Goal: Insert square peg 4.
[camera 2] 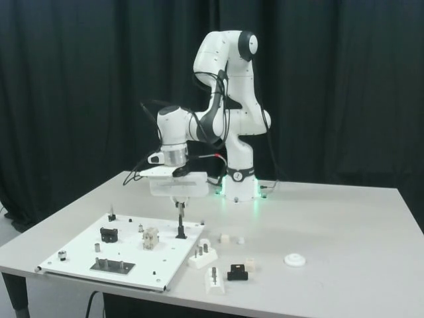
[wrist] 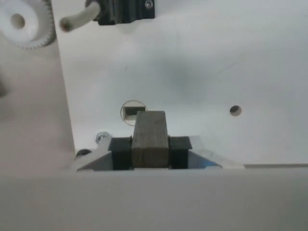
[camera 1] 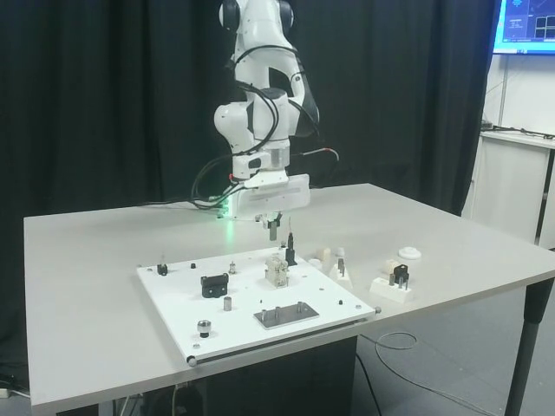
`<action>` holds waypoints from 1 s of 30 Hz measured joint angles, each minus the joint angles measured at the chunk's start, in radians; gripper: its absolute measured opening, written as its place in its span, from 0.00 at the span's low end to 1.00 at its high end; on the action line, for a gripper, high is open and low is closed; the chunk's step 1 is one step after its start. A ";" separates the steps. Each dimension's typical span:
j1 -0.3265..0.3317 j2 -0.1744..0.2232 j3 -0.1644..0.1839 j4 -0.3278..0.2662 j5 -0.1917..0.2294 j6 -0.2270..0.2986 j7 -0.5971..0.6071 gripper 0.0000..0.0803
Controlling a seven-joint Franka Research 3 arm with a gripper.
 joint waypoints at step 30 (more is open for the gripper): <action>0.026 0.081 0.005 -0.008 0.070 0.051 -0.026 0.19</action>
